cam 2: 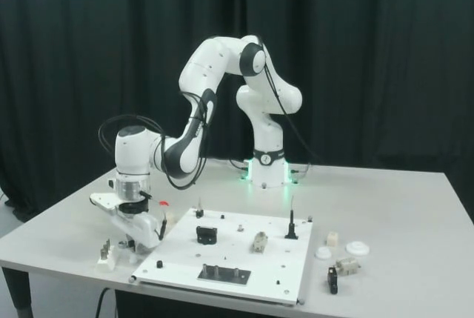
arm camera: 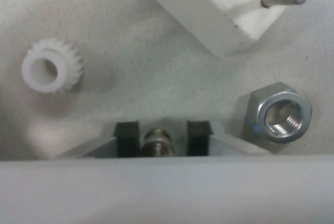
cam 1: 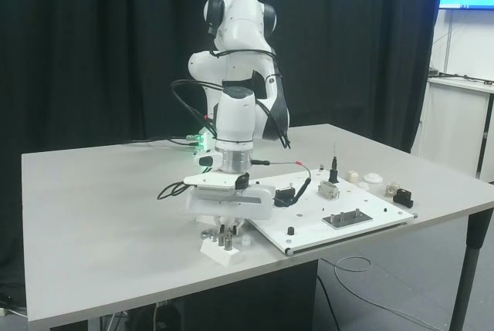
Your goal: Pick BNC.
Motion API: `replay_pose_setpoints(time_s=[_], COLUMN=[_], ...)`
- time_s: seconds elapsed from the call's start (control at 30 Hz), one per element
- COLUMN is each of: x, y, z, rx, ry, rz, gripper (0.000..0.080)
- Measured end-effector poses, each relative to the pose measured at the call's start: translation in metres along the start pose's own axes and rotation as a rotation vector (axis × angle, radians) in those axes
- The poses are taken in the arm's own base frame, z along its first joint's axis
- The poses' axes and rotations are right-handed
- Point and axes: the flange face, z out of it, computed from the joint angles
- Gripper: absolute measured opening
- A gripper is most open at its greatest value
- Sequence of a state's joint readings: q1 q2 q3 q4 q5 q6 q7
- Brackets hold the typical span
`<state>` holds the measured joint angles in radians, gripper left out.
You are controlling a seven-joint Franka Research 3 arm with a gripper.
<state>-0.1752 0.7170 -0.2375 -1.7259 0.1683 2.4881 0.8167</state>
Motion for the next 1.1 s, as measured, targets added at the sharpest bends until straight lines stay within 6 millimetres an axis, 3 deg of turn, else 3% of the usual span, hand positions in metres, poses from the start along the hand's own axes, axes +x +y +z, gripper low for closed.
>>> replay_pose_setpoints(time_s=[0.03,0.2,0.23,0.67,1.1], x=[0.0,-0.001,-0.002,-0.002,0.01], y=[0.0,-0.001,-0.001,-0.004,-0.008], z=[0.0,0.0,0.0,-0.002,-0.018], rx=[-0.001,-0.001,-0.001,-0.001,-0.029], ry=[0.0,-0.001,-0.001,-0.002,-0.022], rz=[-0.001,-0.009,-0.013,-0.022,-0.018], gripper=[0.0196,0.0196,0.0126,0.0126,0.0126])
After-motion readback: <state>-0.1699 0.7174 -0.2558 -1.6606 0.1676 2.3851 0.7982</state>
